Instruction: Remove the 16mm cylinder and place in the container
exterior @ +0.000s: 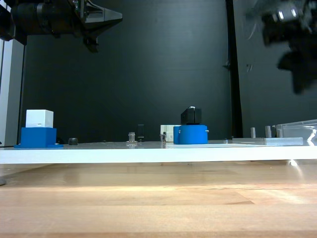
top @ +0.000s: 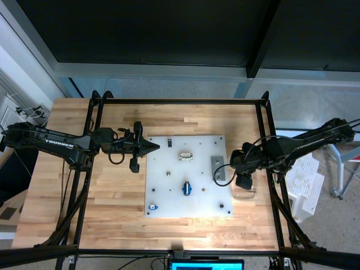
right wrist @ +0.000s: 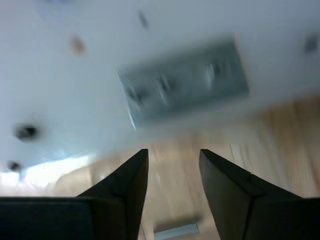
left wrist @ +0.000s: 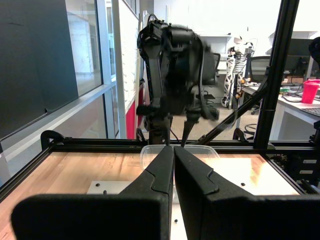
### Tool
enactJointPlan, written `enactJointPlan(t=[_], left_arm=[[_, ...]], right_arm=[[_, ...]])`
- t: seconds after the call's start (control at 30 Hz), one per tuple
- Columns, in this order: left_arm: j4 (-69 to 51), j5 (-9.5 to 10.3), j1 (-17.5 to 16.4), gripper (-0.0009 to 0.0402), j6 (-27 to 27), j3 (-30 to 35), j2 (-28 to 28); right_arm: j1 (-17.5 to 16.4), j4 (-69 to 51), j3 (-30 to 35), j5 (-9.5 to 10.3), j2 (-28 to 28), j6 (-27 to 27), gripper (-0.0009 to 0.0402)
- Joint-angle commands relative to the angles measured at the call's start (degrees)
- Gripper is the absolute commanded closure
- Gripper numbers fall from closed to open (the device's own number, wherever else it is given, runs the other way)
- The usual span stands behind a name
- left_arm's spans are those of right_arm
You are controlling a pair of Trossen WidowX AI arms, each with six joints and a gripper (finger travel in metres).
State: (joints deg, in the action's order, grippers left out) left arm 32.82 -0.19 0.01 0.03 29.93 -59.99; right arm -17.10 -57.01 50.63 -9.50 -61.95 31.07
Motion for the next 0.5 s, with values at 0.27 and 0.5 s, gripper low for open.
enactJointPlan(t=[0.27, 0.5], left_arm=[[0.0, 0.0, 0.0, 0.0393, 0.0, 0.0, 0.0], [0.0, 0.0, 0.0, 0.0393, 0.0, 0.0, 0.0]], right_arm=[[9.0, 12.3, 4.7, 2.34, -0.1, -14.1, 0.0384], [13.6, 25.2, 4.7, 3.74, -0.1, -22.6, 0.0393]])
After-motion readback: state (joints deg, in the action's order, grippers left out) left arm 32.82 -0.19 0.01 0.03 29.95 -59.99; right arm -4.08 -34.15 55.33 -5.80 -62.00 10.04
